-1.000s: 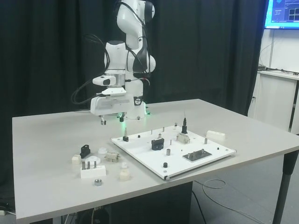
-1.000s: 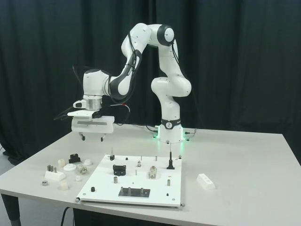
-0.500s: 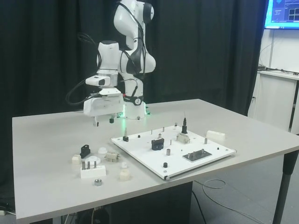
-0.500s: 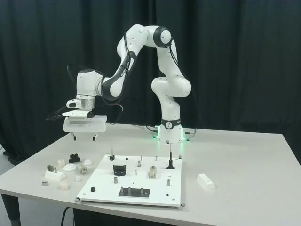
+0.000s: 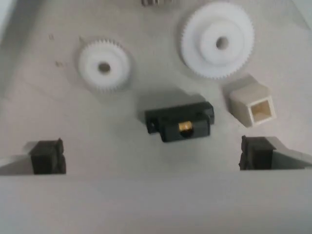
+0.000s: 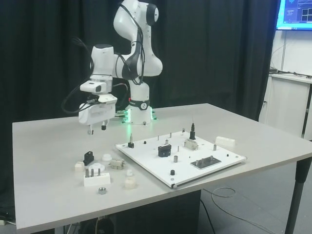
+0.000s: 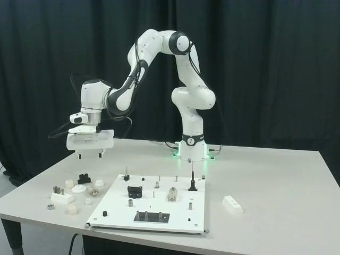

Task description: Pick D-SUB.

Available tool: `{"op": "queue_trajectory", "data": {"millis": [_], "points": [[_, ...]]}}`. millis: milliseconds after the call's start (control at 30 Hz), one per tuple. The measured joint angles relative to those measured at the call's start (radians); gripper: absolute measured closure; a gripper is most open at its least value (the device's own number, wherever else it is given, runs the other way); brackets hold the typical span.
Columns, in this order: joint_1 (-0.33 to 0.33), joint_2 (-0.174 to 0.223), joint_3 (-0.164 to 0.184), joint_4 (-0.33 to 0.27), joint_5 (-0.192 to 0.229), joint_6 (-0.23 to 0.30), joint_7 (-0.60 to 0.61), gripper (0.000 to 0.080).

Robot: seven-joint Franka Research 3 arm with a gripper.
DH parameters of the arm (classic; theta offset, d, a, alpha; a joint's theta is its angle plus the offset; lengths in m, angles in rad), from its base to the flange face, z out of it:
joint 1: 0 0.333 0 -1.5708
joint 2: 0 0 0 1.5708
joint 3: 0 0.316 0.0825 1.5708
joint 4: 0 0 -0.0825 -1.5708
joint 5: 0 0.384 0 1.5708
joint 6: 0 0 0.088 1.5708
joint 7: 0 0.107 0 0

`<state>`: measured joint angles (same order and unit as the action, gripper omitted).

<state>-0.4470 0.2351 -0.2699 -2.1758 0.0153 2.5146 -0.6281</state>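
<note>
Pincer (image 6: 96, 129) above black part (image 6: 88, 157)

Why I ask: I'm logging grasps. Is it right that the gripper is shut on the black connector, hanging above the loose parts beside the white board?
Not quite. The gripper is open and holds nothing; the black connector lies on the table below it, as the wrist view shows. It does hang above the loose parts beside the white board.

The arm (image 7: 159, 53) is white with black joints; its fingers (image 5: 48, 157) are black. The bench (image 6: 48, 141) is grey. The board (image 7: 154, 210) and two gears (image 5: 217, 41) are white, the connector block (image 5: 179, 122) black, and the base light (image 7: 174, 154) green.
</note>
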Motion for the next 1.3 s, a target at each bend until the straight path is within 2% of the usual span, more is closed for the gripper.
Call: {"op": "queue_trajectory", "data": {"millis": [400, 567, 833, 1033, 1300], "points": [[-0.035, 0.052, 0.0, 0.054, 0.033, -0.013, -0.116, 0.0003], [-0.036, 0.088, 0.0, 0.097, 0.053, -0.058, -0.142, 0.0003], [-0.039, 0.174, 0.0, 0.197, 0.079, -0.127, -0.183, 0.0003], [-0.045, 0.227, 0.0, 0.25, 0.107, -0.132, -0.215, 0.0003], [-0.057, 0.26, 0.0, 0.276, 0.139, -0.132, -0.231, 0.0003]]}}
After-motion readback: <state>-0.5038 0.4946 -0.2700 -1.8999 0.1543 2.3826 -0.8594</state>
